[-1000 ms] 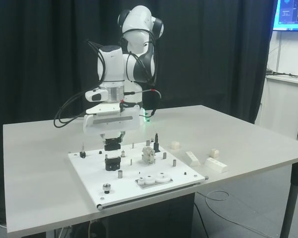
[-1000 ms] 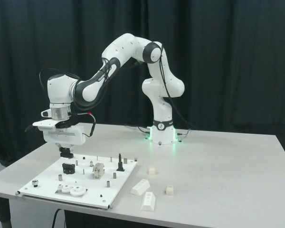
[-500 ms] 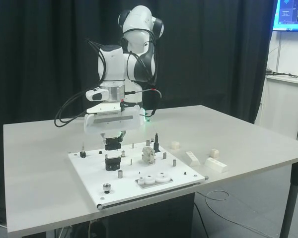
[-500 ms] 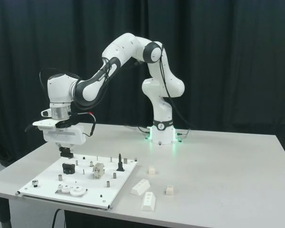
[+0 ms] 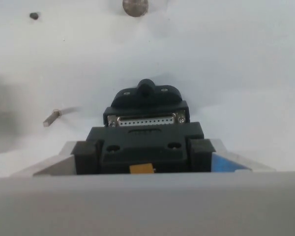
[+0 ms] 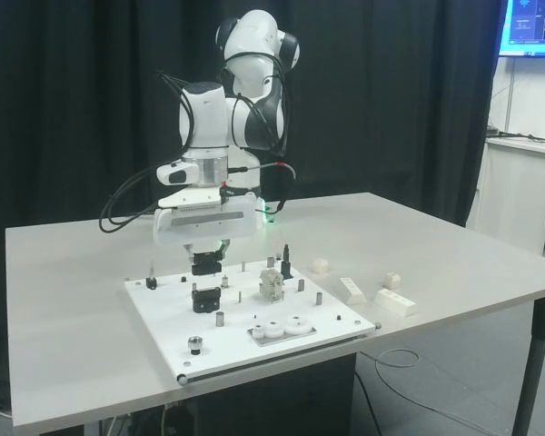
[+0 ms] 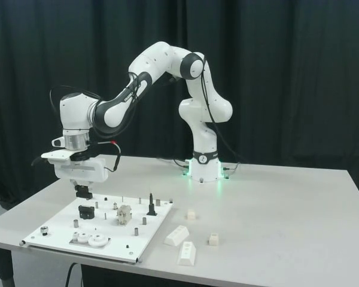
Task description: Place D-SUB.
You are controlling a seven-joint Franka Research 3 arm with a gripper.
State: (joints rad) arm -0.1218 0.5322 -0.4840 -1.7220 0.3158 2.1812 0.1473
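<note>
Gripper (image 6: pixel 206 264) has risen slightly against the frames of a second ago: in the first room view a wider gap now shows between the held part and the fixture beneath it. Fingers (image 5: pixel 86 156) are closed on the black D-SUB connector (image 5: pixel 145 145), one pad on each side of its body, so the part is carried, not seated.

The connector hangs in the air directly above the black D-SUB socket (image 5: pixel 146 101) on the white assembly board (image 6: pixel 163 304). The wrist view shows the socket's pin row exposed just beyond the held part, at 12 o'clock of it. The two do not touch.

Assessment: placement not done; the small lift suggests re-alignment or a retry before descent.

Elsewhere no difference: the white gears (image 6: pixel 275 329) and the loose white blocks (image 6: pixel 395 302) on the grey table (image 6: pixel 64 272) stand as before
</note>
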